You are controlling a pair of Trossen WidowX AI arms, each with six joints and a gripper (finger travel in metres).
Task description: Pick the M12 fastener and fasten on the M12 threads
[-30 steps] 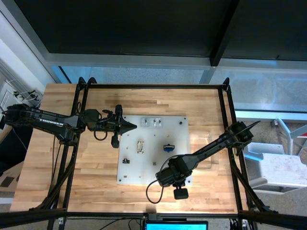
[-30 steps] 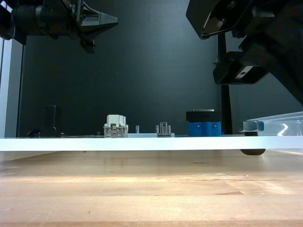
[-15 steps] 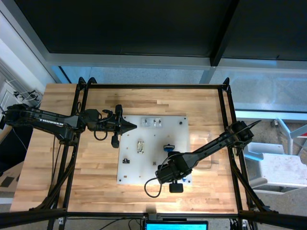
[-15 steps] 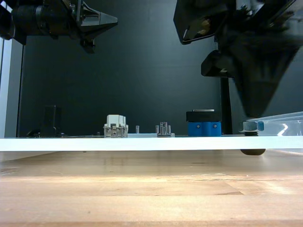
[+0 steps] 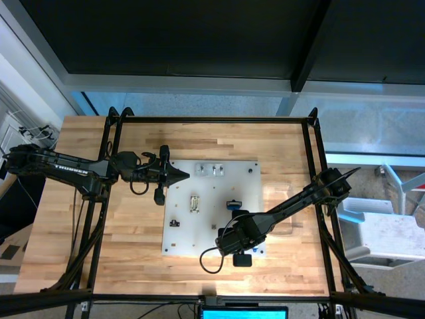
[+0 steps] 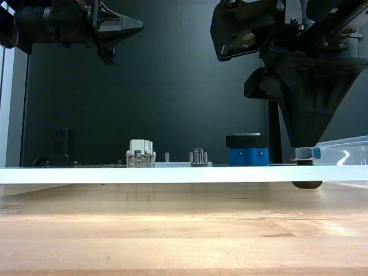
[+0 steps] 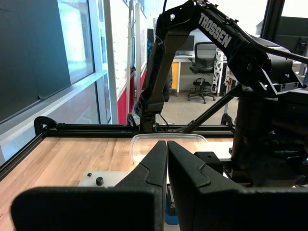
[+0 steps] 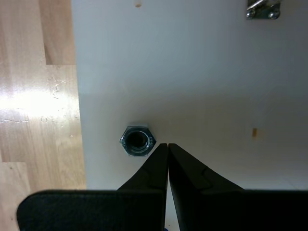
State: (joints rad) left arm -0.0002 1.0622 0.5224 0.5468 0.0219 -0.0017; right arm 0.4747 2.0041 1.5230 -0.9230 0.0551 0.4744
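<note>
The small silver nut (image 8: 138, 140) sits on the white board (image 8: 202, 86) near its edge, dark in its middle. In the low view the nut (image 6: 305, 153) rests on a short dark stud (image 6: 305, 162), so it appears to be on its stud. My right gripper (image 8: 167, 145) is shut with nothing between its fingers, its tip just beside and above the nut. From the low view the right gripper (image 6: 303, 145) points straight down onto it. In the high view the right gripper (image 5: 244, 242) hides both nut and stud. My left gripper (image 5: 184, 175) hangs shut at the board's far left edge.
A clear tray (image 5: 282, 216) lies right of the board, behind the stud in the low view (image 6: 345, 150). A blue block connector (image 6: 247, 153), a grey fitting (image 6: 140, 156) and small posts stand mid-board. The black frame rails (image 5: 315, 166) border the table.
The right arm has swung from past the board's near edge back over the board and come down, so its shut tip now stands right over the nut. The left arm is still.
</note>
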